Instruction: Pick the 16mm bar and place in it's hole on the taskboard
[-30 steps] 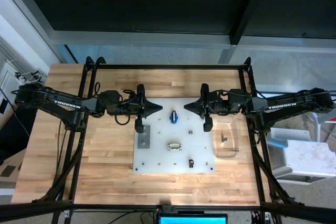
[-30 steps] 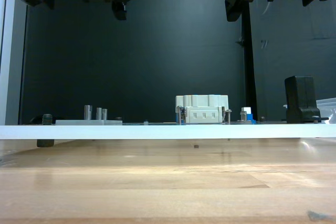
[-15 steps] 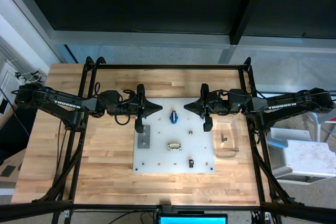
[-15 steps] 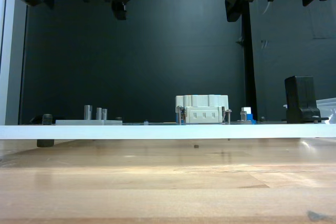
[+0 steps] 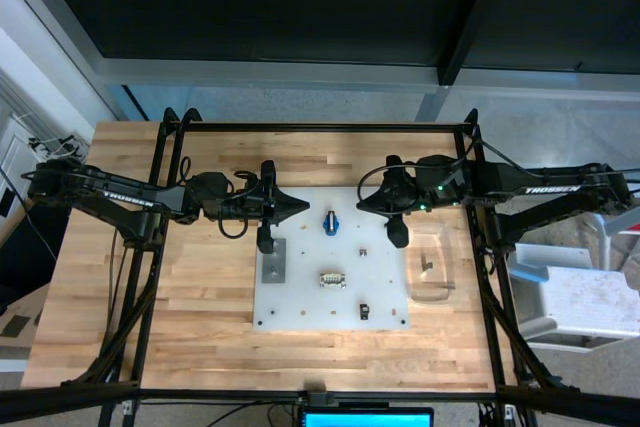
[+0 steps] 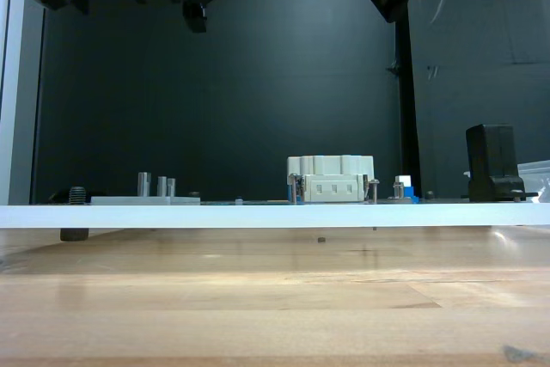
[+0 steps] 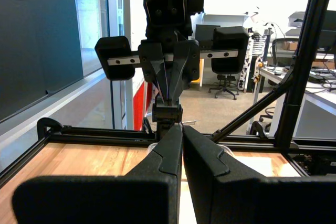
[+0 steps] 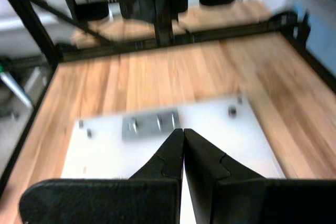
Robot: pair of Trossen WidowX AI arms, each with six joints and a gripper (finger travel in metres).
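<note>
Three short metal bars [image 6: 143, 185] stand upright in the grey block [image 5: 273, 265] at the left of the white task board [image 5: 300, 302]; I cannot tell which is the 16mm bar. The block with its bars [image 8: 151, 125] also shows in the right wrist view. My left gripper [image 5: 300, 207] hovers high over the board's far left corner, shut and holding nothing [image 7: 182, 145]. My right gripper [image 5: 362, 202] hangs high over the board's far right part, tilted down toward the board, shut and holding nothing [image 8: 183, 145].
On the board stand a blue knob [image 5: 331, 220], a beige connector [image 6: 331, 180] and a black clip [image 6: 492, 162]. A clear tray [image 5: 432, 287] with a small dark piece in it lies right of the board. Black frame rails [image 5: 315, 128] surround the table.
My right arm has pulled back and lifted, and its gripper now tilts down toward the board. The left arm and the bars have not moved.
</note>
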